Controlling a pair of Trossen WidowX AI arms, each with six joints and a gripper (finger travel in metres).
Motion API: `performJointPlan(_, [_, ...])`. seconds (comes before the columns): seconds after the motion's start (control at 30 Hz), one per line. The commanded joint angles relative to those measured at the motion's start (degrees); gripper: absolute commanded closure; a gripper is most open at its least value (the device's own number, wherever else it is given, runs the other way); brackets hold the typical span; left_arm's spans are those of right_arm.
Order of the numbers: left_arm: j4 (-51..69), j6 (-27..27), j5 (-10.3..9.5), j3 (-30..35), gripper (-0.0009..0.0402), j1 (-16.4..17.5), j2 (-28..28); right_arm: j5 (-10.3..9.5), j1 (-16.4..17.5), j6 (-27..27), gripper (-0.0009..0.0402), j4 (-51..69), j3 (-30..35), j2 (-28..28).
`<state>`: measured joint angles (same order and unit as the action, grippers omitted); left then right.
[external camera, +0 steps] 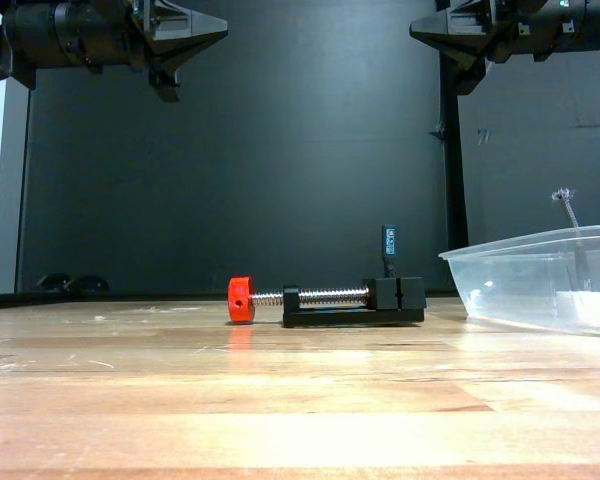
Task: Pick the usb-c connector and install on the hub
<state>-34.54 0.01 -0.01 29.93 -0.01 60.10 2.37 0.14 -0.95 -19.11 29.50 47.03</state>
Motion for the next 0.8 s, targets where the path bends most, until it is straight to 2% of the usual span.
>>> performJointPlan(0.03, [0.00, 0.00, 0.00, 0.02, 0.0393, 0.02, 0.02, 0.00, 0.00, -0.02, 0.0393, -0.02, 0.00, 0.02])
performJointPlan(0.17, [0.00, 0.00, 0.00, 0.02, 0.0393, 0.00, 0.00, -0.04, 0.00, -0.15, 0.0393, -0.02, 0.00, 0.00])
performJointPlan(0.2, [0.00, 0.00, 0.00, 0.02, 0.0393, 0.02, 0.00, -0.55, 0.00, -0.24, 0.0393, 0.13, 0.00, 0.00])
performJointPlan(0.27, [0.00, 0.00, 0.00, 0.02, 0.0393, 0.00, 0.00, -3.08, 0.02, -0.85, 0.0393, 0.76, 0.13, -0.42])
performJointPlan(0.3, [0.00, 0.00, 0.00, 0.02, 0.0393, 0.02, 0.00, -3.50, 0.02, -1.68, 0.0393, 2.19, 0.72, -0.42])
performJointPlan(0.47, [0.00, 0.00, 0.00, 0.02, 0.0393, 0.00, 0.00, -3.08, 0.02, -1.81, 0.0393, 18.49, 6.80, -0.35])
performJointPlan(0.57, [0.00, 0.00, 0.00, 0.02, 0.0393, 0.02, 0.00, -1.88, 0.04, -2.21, 0.0393, 30.42, 11.47, -0.11])
performJointPlan(0.8, [0.00, 0.00, 0.00, 0.02, 0.0393, 0.00, 0.02, -2.03, 0.15, -3.30, 0.0393, 53.48, 21.35, 3.76])
